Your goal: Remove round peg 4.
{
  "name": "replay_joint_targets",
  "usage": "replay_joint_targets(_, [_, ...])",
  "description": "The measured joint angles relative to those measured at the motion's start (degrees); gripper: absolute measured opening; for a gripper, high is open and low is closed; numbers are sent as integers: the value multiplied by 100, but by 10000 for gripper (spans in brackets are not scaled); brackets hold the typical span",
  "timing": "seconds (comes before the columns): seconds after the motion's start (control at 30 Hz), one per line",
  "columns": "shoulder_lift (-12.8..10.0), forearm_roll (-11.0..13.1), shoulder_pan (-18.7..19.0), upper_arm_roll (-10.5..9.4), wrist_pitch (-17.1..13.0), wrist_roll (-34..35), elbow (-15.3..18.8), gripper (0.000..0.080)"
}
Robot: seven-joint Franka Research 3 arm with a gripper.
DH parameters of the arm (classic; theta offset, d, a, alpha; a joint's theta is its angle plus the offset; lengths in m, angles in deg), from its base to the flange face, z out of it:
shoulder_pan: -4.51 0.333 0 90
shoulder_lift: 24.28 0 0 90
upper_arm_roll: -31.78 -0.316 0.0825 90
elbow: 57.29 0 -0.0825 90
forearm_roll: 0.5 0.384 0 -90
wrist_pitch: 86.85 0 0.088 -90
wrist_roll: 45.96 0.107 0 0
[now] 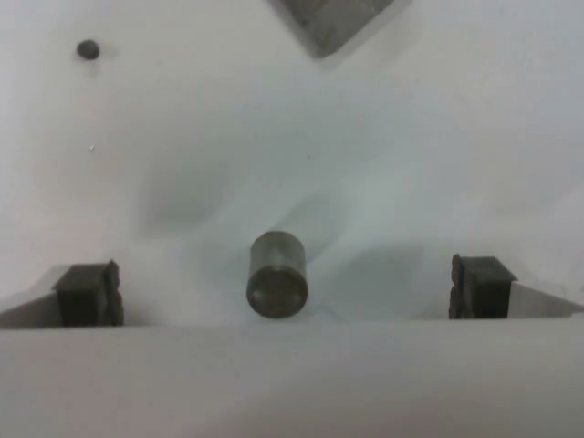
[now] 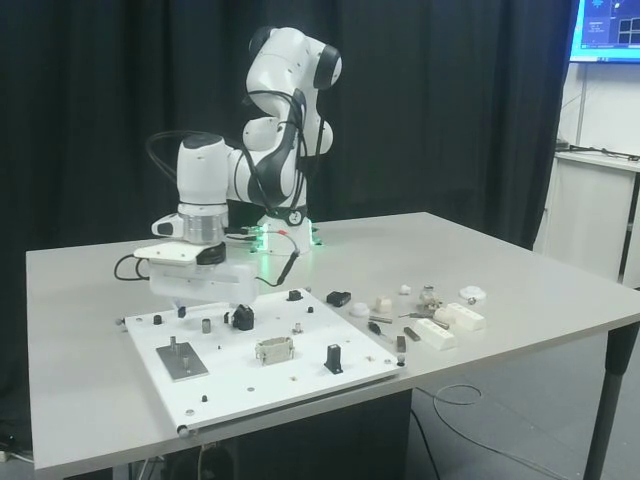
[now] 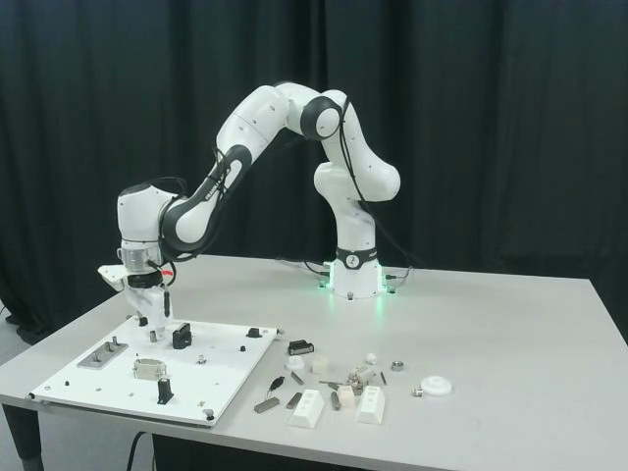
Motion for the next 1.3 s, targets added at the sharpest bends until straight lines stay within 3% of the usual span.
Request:
replay_joint_targets(0.83, [-92, 1, 30, -41, -50, -84, 0, 800])
replay_joint_targets(1.3, [-190, 195, 30, -43, -147, -34, 0, 800])
